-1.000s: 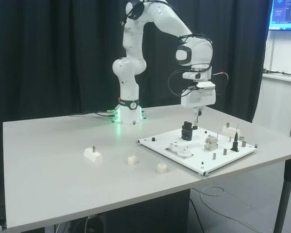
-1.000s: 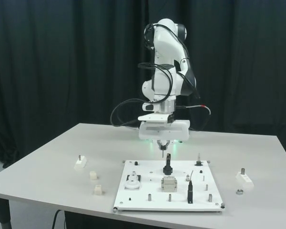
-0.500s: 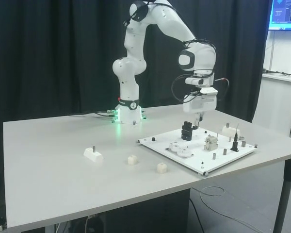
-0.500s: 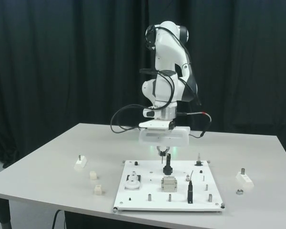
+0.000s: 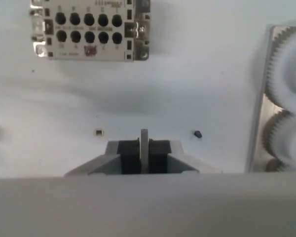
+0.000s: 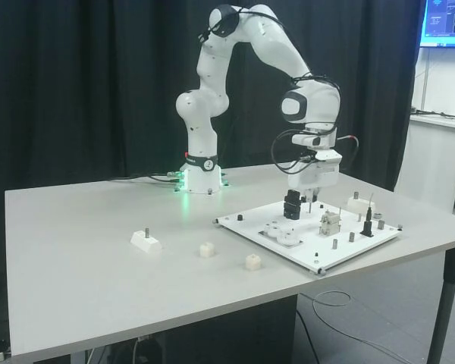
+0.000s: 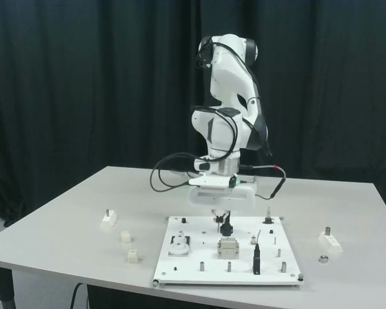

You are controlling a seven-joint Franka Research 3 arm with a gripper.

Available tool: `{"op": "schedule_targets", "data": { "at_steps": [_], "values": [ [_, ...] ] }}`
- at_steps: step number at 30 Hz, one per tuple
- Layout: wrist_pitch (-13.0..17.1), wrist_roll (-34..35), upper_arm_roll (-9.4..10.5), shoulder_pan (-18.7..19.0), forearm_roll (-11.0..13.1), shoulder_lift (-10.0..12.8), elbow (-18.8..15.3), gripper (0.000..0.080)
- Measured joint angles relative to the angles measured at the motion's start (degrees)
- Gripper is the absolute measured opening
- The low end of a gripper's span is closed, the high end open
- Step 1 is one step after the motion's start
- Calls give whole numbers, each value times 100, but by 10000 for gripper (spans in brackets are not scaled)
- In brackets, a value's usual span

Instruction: Insert square peg 1.

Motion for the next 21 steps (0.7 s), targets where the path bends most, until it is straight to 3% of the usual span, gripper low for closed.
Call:
{"op": "schedule_targets", "data": {
  "at_steps": [21],
  "values": [
    [125, -17, 226, -158, 95, 323, -8, 32]
  ]
}}
